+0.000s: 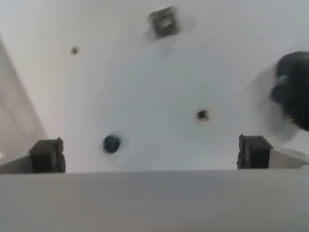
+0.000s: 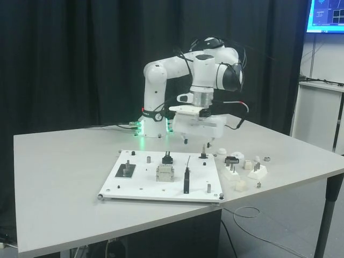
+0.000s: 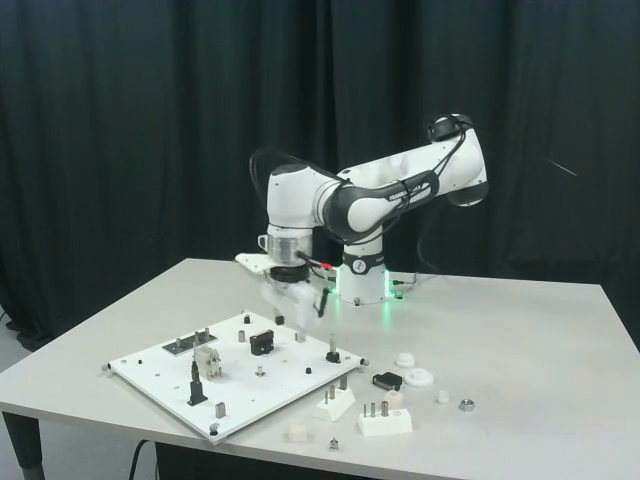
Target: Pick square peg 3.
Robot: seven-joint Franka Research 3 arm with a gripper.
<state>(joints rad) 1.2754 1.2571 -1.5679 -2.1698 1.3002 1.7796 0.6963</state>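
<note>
On the left of the white board we see a flat grey plate and, just beyond it, a small upright grey peg, with a second peg a little to its right. We cannot tell which of the board's pegs is square peg 3. Near the middle stands a grey block, and right of it a slim black post. Above the far right part of the board hangs the gripper, clear of everything below it. In the wrist view its two black pads stand wide apart with nothing between them, only bare board below. Beyond the pads in that view lies a small square piece, which may be the peg, though we cannot confirm it. Behind the gripper, green light glows at the arm's base. Right of the board, loose white parts sit on the grey table
</note>
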